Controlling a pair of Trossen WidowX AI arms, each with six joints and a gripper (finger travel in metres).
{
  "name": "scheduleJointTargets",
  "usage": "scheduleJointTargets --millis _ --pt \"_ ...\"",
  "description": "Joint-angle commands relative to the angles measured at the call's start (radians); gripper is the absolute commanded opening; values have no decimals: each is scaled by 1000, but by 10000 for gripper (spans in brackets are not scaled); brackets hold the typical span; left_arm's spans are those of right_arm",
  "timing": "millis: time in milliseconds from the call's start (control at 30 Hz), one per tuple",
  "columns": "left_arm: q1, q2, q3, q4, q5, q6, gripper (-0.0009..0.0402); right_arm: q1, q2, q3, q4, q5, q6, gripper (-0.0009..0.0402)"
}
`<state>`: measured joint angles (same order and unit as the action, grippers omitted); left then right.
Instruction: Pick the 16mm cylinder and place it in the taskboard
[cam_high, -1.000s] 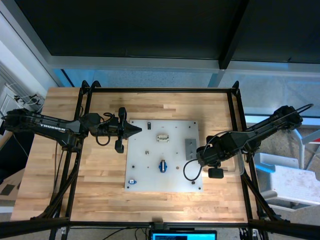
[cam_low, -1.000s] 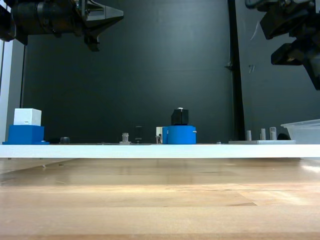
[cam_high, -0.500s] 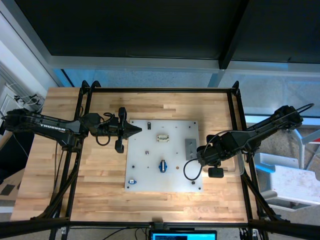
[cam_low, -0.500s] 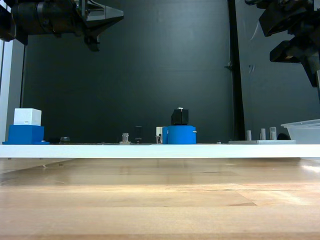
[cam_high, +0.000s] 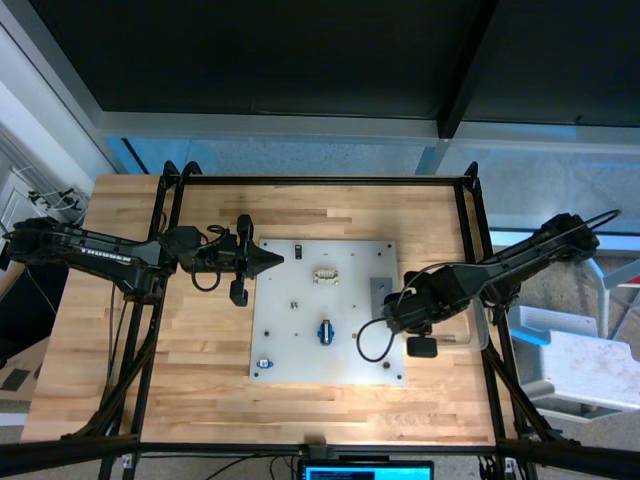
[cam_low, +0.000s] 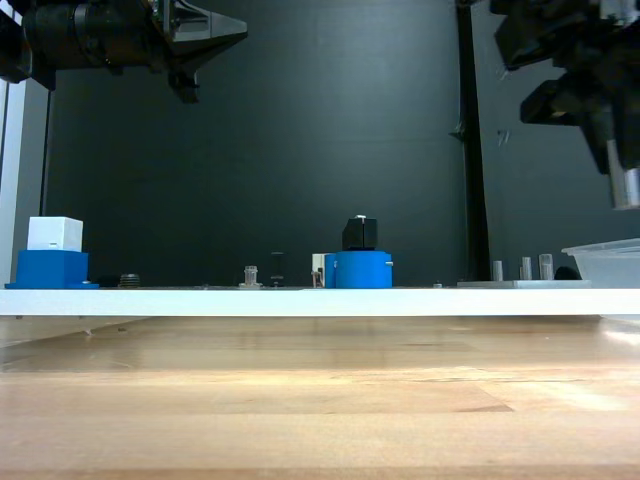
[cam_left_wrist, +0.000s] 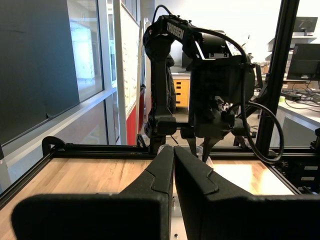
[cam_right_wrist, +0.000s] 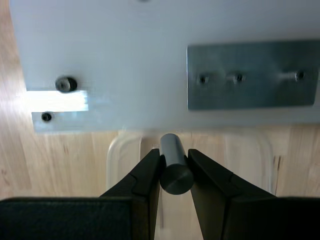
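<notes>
Grips the cylinder (cam_right_wrist: 175, 169) between the pads of the right gripper (cam_high: 398, 317), high over the taskboard (cam_high: 290, 340) at its 3 o'clock edge, parks the left gripper (cam_high: 272, 257) pinched together at 10 o'clock, and so looks past picking, with aligning, lowering and release left.

We see the counter (cam_high: 200, 380) from above its near edge and level along it, sharing the taskboard (cam_high: 300, 340); wrist cameras sight along the left claw (cam_left_wrist: 173, 149) and right claw (cam_right_wrist: 174, 153).

Two claws — left claw (cam_high: 278, 258), right claw (cam_right_wrist: 173, 155) — one cylinder (cam_right_wrist: 176, 172), one taskboard (cam_high: 300, 340)
</notes>
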<state>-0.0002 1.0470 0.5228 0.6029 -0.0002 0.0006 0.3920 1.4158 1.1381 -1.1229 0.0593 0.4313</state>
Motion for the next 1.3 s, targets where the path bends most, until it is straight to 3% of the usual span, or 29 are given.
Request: scheduleJointTargets --millis 33,933,1300 --pt "0 0 0 0 0 0 0 -10 37 28 14 1 -13 29" --pt "0 0 0 0 0 0 0 -61 329 278 43 2 -74 29" --pt "0 0 0 0 0 0 0 -76 396 341 55 1 -108 29"
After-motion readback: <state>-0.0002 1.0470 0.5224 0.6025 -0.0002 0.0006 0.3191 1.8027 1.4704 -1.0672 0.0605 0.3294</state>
